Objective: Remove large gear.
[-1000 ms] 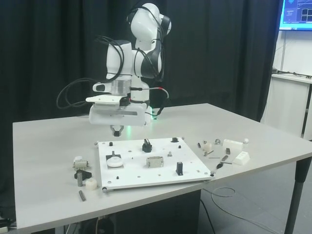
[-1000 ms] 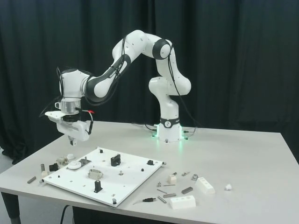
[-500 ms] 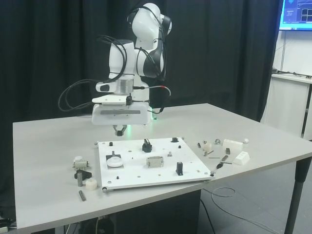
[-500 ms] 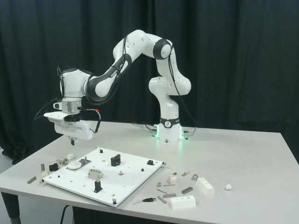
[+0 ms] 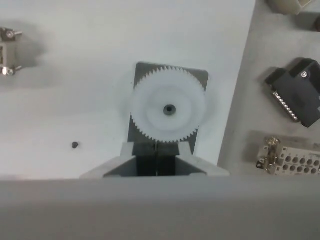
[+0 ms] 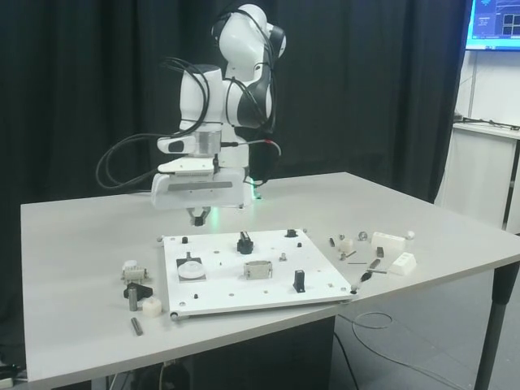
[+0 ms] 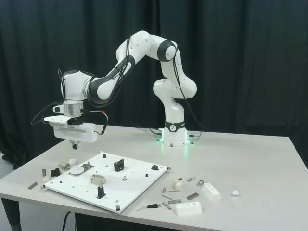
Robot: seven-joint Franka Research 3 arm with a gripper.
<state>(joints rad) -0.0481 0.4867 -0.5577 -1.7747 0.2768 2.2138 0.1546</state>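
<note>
The large white gear [image 5: 168, 105] lies flat on a grey mount on the white board [image 5: 100, 90]. In the room views the large gear [image 6: 191, 269] [image 7: 76, 170] sits near the board's left side. My gripper [image 5: 156, 161] hangs above the board just beside the gear, its two fingers pressed together and holding nothing. From the room cameras the gripper [image 6: 195, 216] [image 7: 73, 143] is well above the board, over its far left part, and touches nothing.
Off the board beside the gear lie a black connector [image 5: 297, 92] and a pinned connector block [image 5: 290, 160]. On the board stand black parts [image 6: 244, 242] [image 6: 299, 280] and a metal bracket [image 6: 257, 269]. Loose white blocks [image 6: 388, 241] lie at the right.
The hand has turned about its wrist to sit level and has risen a little above the board. The gear and the other parts have not moved.
</note>
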